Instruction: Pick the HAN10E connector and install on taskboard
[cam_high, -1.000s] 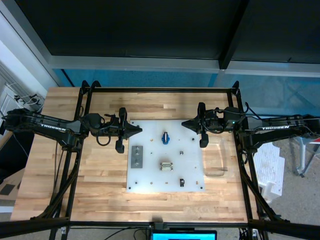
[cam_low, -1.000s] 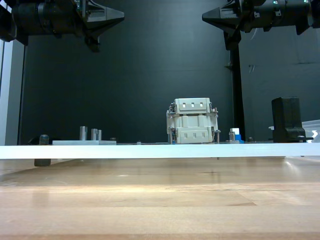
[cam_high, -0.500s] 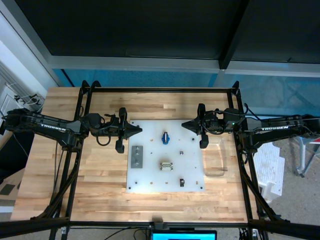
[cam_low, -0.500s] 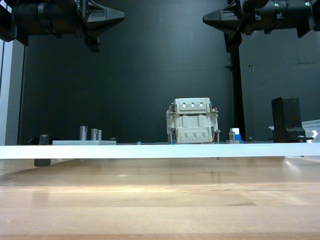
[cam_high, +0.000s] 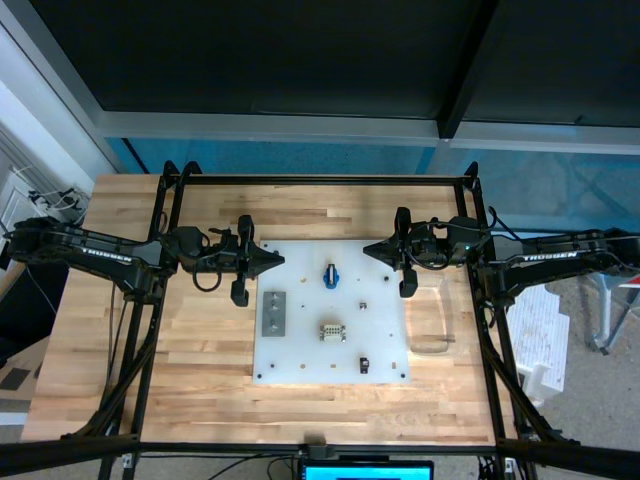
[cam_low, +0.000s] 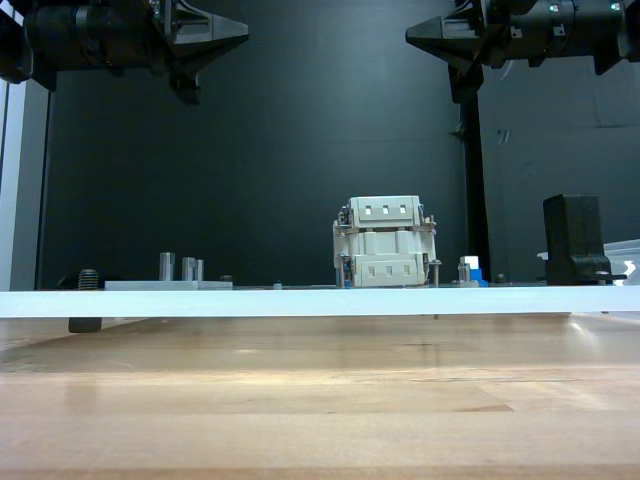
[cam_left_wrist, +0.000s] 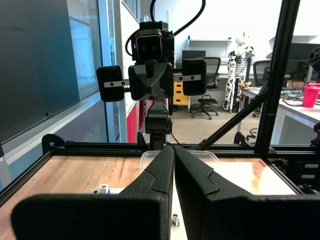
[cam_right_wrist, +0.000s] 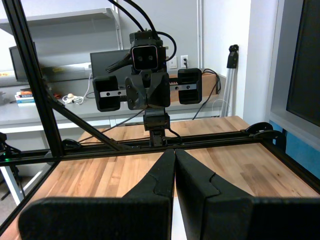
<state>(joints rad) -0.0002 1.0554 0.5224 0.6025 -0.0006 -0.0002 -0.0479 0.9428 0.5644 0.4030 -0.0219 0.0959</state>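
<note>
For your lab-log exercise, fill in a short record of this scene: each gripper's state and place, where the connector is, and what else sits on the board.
left gripper: shut, empty, raised near the taskboard's far left corner
right gripper: shut, empty, raised near the taskboard's far right corner
HAN10E connector: upright on the taskboard, neither gripper touching it
taskboard: flat on the wooden table
also on board: grey metal block, blue part
</note>
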